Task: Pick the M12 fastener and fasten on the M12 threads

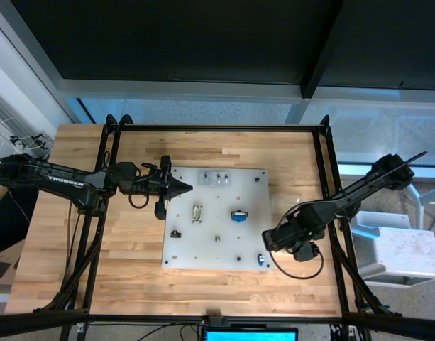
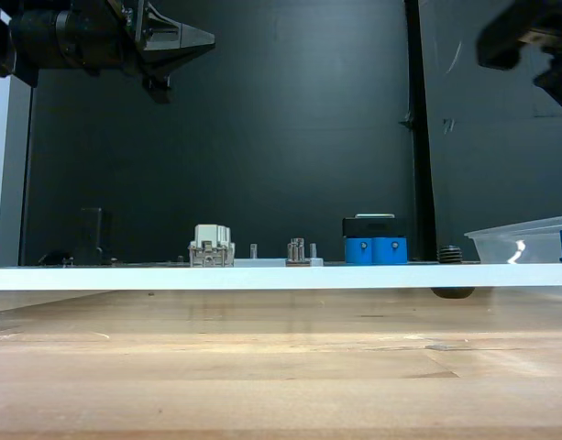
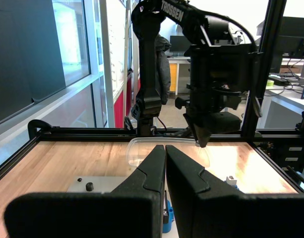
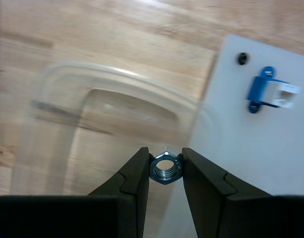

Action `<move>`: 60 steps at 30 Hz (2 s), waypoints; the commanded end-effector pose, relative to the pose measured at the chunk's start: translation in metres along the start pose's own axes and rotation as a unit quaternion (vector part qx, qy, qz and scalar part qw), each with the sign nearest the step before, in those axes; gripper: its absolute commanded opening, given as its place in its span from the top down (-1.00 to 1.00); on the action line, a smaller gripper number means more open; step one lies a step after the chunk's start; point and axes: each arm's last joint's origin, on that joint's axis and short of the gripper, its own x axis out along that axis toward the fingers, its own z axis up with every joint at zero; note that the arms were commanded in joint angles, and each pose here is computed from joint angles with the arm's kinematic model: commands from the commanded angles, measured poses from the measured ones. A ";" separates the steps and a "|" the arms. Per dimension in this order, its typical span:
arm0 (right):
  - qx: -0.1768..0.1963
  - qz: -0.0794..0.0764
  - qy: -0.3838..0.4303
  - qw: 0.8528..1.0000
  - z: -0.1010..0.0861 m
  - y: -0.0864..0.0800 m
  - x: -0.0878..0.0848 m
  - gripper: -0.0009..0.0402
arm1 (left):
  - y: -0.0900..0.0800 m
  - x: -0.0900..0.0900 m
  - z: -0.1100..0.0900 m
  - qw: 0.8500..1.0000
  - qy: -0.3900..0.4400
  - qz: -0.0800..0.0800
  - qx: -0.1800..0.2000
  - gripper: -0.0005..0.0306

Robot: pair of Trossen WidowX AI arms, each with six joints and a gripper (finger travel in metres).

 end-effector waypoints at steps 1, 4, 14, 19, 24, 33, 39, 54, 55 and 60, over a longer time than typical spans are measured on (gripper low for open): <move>0.007 -0.002 0.001 1.000 0.001 -0.017 -0.001 0.67 | 0.000 0.000 0.000 1.000 0.000 0.000 0.000 0.96; 0.008 -0.002 0.000 1.000 0.003 -0.033 0.000 0.67 | 0.000 0.000 0.000 1.000 0.000 0.000 0.000 0.96; 0.012 0.000 0.001 1.000 0.013 -0.086 0.008 0.67 | 0.000 0.000 0.000 1.000 0.000 0.000 0.000 0.96; 0.014 0.001 0.002 1.000 0.015 -0.109 0.015 0.67 | 0.000 0.000 0.000 1.000 0.000 0.000 0.000 0.97; 0.015 0.001 0.003 1.000 0.017 -0.127 0.024 0.67 | 0.000 0.000 0.000 1.000 0.000 0.000 0.000 0.96; 0.016 0.001 0.017 1.000 0.019 -0.144 0.039 0.67 | 0.000 0.000 0.000 1.000 0.000 0.000 0.000 0.97; 0.016 -0.009 0.014 1.000 0.019 -0.146 0.041 0.67 | 0.000 0.000 0.000 1.000 0.000 0.000 0.000 0.97; 0.025 0.001 0.016 1.000 0.016 -0.150 0.057 0.67 | 0.000 0.000 0.000 1.000 0.000 0.000 0.000 0.97; 0.025 0.001 0.016 1.000 0.015 -0.150 0.057 0.67 | 0.000 0.000 0.000 1.000 0.000 0.000 0.000 0.97; 0.026 -0.002 0.016 1.000 0.014 -0.150 0.059 0.67 | 0.000 0.000 0.000 1.000 0.000 0.000 0.000 0.97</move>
